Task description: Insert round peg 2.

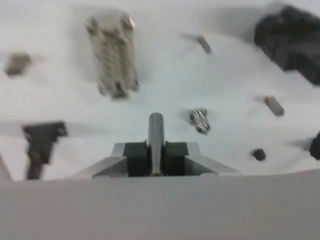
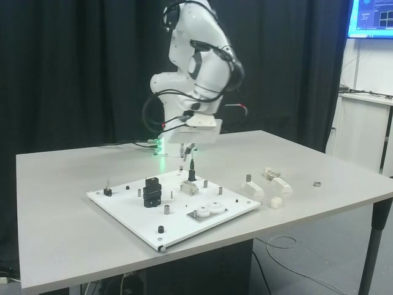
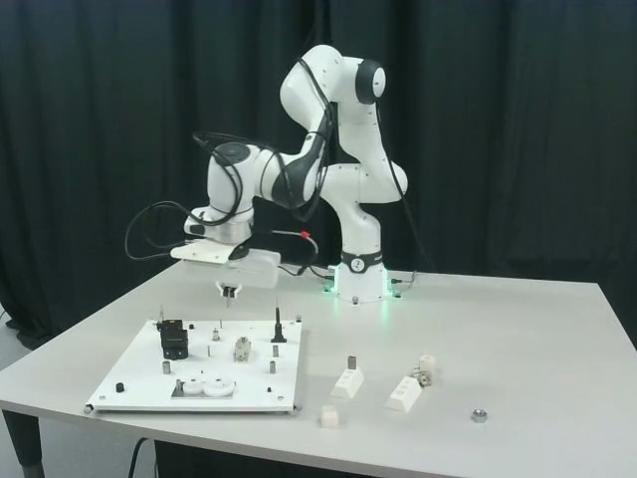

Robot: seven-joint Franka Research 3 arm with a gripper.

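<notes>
The grey cylindrical metal peg [image 1: 156, 137] stands upright between the two black finger pads [image 1: 136, 159] of the gripper [image 1: 155, 161], which are closed against its sides so that only its upper length projects clear of them. In the room views the gripper [image 3: 229, 291] hangs above the flat white assembly board [image 3: 129, 383], with the peg tip clear of the board surface; the exact hole beneath it cannot be made out. The lower end of the peg is hidden by the pads in the wrist view, and the white body of the wrist fills the near edge of that view. Below the gripper the board carries a pale multi-pin connector block [image 1: 113, 56], a small metal threaded stud [image 1: 199, 120], a black clamp-shaped block [image 2: 151, 191], a thin black upright post [image 3: 276, 328] and two white round gears [image 3: 206, 385] on a grey plate. The board lies on the grey table [image 2: 55, 184]; beside it on the table stand several white blocks [image 3: 346, 380] and a small metal nut [image 3: 478, 415]. The white robot arm [image 3: 328, 149] is bolted at the table's rear, a green light glowing at its base [image 3: 331, 289]. Black curtains [image 3: 518, 119] close off the room behind.
</notes>
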